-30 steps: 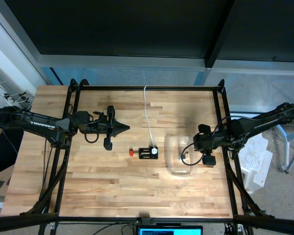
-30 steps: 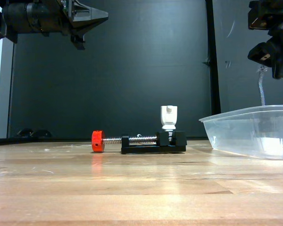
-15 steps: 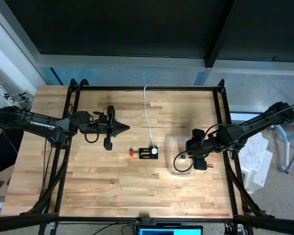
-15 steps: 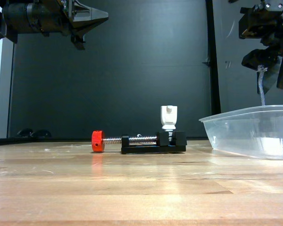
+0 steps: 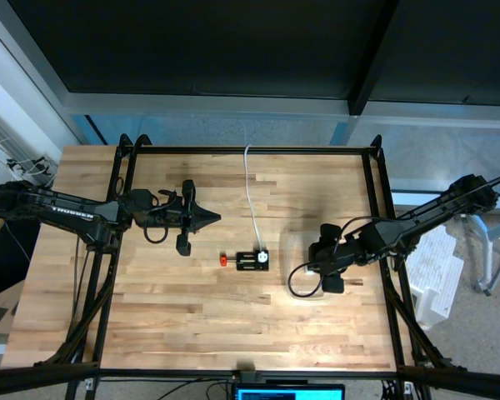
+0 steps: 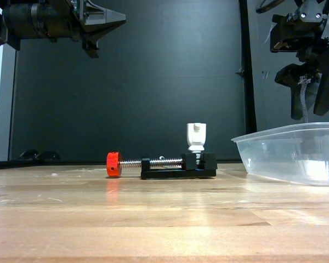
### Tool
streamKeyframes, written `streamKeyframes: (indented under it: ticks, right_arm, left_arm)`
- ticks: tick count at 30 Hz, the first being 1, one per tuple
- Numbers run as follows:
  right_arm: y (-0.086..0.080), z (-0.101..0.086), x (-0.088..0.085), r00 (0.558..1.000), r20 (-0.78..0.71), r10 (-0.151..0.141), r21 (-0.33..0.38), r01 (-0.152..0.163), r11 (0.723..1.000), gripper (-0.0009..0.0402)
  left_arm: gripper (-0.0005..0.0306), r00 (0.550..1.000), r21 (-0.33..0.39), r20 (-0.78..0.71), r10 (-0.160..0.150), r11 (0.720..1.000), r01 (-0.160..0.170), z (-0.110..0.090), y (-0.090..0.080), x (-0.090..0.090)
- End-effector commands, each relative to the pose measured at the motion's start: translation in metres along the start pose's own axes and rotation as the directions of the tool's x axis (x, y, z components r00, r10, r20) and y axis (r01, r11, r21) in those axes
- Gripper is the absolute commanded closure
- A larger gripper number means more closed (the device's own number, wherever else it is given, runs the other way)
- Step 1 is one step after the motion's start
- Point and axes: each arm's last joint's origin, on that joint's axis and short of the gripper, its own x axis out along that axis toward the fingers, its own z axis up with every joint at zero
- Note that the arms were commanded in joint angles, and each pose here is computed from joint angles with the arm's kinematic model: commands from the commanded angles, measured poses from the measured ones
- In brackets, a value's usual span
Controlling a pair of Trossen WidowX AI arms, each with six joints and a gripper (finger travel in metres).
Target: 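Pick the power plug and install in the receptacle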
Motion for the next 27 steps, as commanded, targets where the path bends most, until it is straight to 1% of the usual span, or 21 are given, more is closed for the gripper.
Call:
streamKeyframes:
  ticks: [1,10,15,20,27]
  right_arm:
    - [0.001,-0.001,0.005,1.0,-0.004,0.001,-0.003,-0.001,1.0,0.0155]
    - [0.006,0.0,0.017,1.0,-0.028,0.002,-0.016,-0.003,1.0,0.0155]
    - [0.008,-0.001,0.018,0.999,-0.033,0.002,-0.02,-0.002,1.0,0.0156]
    - [0.008,-0.004,0.02,0.999,-0.042,-0.001,-0.025,0.0,1.0,0.0167]
    - [0.009,-0.004,0.021,1.0,-0.021,0.003,-0.023,-0.004,1.0,0.0185]
  left_arm:
    - [0.03,1.0,0.0,0.0,0.0,1.0,0.0,0.0,0.0,0.0]
    - [0.03,1.0,0.0,0.0,0.0,1.0,0.0,0.0,0.0,0.0]
    - [0.03,1.0,0.0,0.0,0.0,1.0,0.0,0.0,0.0,0.0]
    - [0.03,1.0,0.0,0.0,0.0,1.0,0.0,0.0,0.0,0.0]
    - [0.03,1.0,0.0,0.0,0.0,1.0,0.0,0.0,0.0,0.0]
